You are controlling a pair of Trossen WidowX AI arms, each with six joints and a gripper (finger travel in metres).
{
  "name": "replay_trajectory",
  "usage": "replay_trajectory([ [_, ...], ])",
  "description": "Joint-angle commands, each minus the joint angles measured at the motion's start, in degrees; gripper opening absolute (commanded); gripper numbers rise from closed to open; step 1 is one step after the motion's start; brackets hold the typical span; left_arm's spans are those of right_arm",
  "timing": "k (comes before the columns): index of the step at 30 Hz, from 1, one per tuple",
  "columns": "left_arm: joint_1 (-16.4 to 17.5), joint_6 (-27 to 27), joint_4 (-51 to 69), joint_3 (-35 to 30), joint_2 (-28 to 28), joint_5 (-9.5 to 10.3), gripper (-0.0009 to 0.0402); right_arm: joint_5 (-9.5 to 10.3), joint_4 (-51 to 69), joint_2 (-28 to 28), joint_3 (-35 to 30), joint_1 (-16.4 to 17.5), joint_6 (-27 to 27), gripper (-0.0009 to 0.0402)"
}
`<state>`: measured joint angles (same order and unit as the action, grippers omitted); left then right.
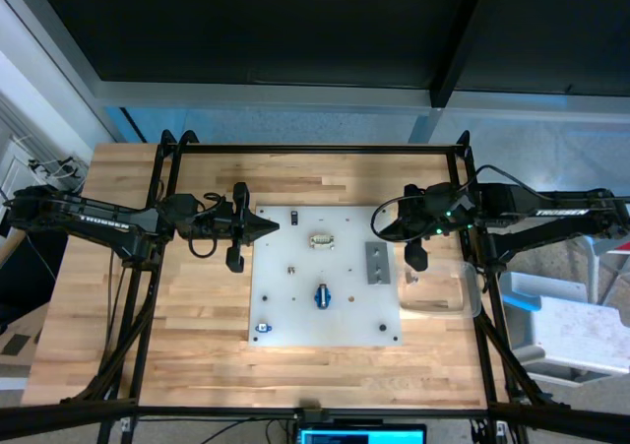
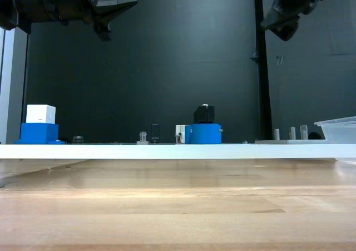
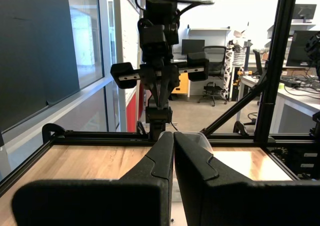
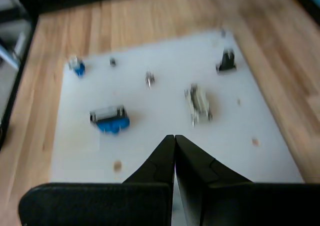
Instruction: Pick the 16mm cylinder and place it in the taskboard
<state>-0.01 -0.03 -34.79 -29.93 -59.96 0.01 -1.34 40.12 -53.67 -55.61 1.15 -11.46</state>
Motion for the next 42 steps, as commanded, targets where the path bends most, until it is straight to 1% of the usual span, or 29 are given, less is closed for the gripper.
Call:
replay_trajectory([
  [1,0.02,-0.02,0.00,-0.02,-0.02,0.00,0.0000,0.13,6.56,-1.42,-2.36,0.15,-0.04,0.0000],
  [2,0.00,-0.02,0.00,-0.02,-0.02,0.00,0.0000,0.48,8.61,-1.90,-3.17,0.15,-0.07,0.0000],
  [3,0.00,0.00,0.00,-0.02,-0.04,0.00,0.0000,1.46,10.51,-2.38,-3.89,0.20,-0.09,0.0000],
  [6,0.00,-0.02,0.00,-0.02,-0.02,0.00,0.0000,3.28,15.23,-3.39,-5.64,0.48,-0.35,0.0000],
  [7,0.00,0.00,0.00,-0.02,-0.02,0.00,0.0000,4.17,16.63,-3.72,-6.08,0.66,-0.61,0.0000],
  [8,0.02,0.00,0.00,-0.02,-0.02,0.00,0.0000,4.52,18.05,-3.98,-6.49,0.76,-0.61,0.0000],
  [15,0.02,-0.02,0.00,-0.02,-0.02,0.00,0.0000,4.46,28.65,-6.01,-7.82,1.40,-0.81,0.0000],
  [19,0.02,-0.02,0.00,-0.02,-0.02,0.00,0.0000,4.44,33.31,-6.91,-7.85,2.64,-1.81,0.0000],
  [25,0.02,-0.02,0.02,-0.02,-0.02,0.00,0.0000,4.31,36.37,-7.48,-7.82,5.03,-3.89,0.0000],
  [28,0.00,0.00,0.00,-0.02,-0.02,0.00,0.0000,3.61,37.70,-8.09,-7.80,6.60,-4.59,0.0000],
  [31,0.00,-0.02,0.02,-0.02,-0.02,-0.02,0.0000,2.19,37.75,-8.96,-7.80,7.87,-4.79,0.0000],
  [34,0.00,-0.02,0.00,-0.02,-0.02,0.00,0.0000,1.92,37.66,-9.99,-7.80,8.13,-4.79,0.0000],
  [35,0.00,-0.02,0.00,-0.02,-0.02,0.00,0.0000,1.60,37.62,-10.36,-7.80,8.15,-4.76,0.0000],
  [36,0.02,-0.02,0.02,-0.02,-0.02,0.00,0.0000,0.85,37.64,-10.60,-7.80,8.17,-4.74,0.0000],
  [37,0.00,0.00,0.02,-0.02,-0.02,0.00,0.0000,0.66,37.57,-10.69,-7.80,8.24,-4.76,0.0000],
  [42,0.02,0.00,0.00,-0.02,-0.02,0.00,0.0000,0.87,37.46,-11.39,-7.76,8.87,-4.52,0.0002],
])
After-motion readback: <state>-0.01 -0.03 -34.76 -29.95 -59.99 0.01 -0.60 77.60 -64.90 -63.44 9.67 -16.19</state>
